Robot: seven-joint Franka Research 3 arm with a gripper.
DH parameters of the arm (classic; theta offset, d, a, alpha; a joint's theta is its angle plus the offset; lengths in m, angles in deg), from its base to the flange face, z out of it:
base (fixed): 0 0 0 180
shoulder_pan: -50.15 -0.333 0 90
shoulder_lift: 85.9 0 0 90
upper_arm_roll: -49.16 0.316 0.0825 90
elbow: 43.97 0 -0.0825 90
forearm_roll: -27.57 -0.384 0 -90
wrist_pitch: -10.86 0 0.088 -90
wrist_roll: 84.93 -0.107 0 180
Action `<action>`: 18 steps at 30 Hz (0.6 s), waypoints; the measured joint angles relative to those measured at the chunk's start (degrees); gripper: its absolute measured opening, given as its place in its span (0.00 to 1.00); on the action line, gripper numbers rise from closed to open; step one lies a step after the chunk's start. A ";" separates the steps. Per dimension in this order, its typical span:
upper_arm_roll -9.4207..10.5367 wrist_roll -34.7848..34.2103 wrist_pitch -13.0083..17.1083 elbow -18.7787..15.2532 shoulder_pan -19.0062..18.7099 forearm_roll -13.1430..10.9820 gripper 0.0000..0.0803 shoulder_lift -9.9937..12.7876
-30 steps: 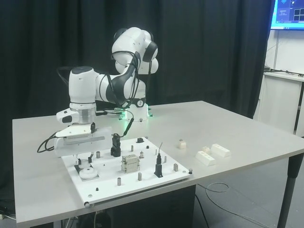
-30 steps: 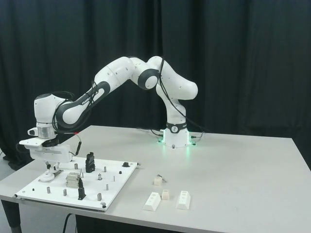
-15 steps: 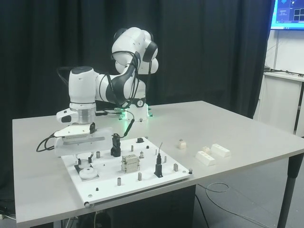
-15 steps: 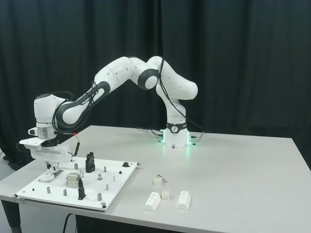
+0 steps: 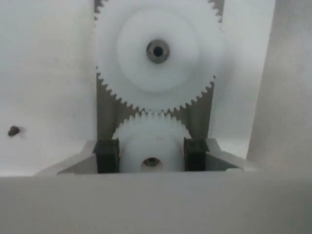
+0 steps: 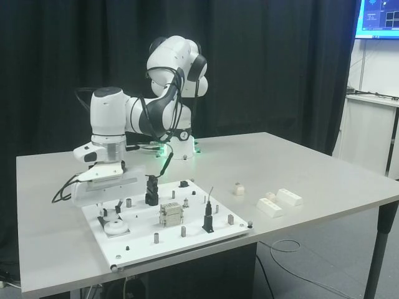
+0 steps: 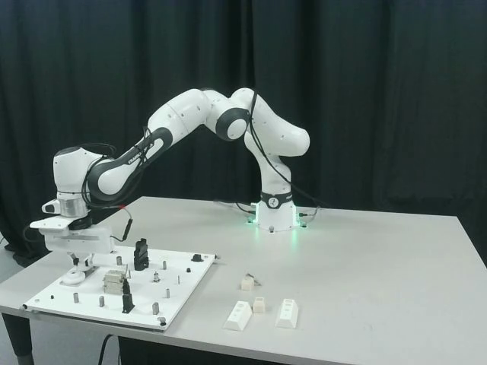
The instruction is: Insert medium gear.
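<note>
"Where's the medium gear (image 5: 152, 146) now?"

"On the white board (image 6: 168, 233) near the table's (image 6: 299, 168) front edge, at the board's end farthest from the small white blocks (image 6: 279, 202). The gripper (image 5: 152, 155) pinches it between its black pads (image 5: 107, 155). Its teeth meet the large gear (image 5: 158, 53) beside it."

"And behind?"

"The white arm (image 7: 183, 125) reaches back to its base (image 7: 275, 215) with green lights, by the far edge."

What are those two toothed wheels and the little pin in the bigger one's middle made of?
Both gears, large and medium gear, look like white moulded plastic: matte, uniform, crisp teeth. The pin looks like grey metal, slightly shiny, though that is a guess.
</note>
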 joint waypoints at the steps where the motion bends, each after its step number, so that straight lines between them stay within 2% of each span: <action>1: 0.00 0.85 0.00 0.00 -0.01 0.00 0.35 0.00; 18: -0.01 12.35 -0.09 -0.02 -0.07 0.03 0.35 0.00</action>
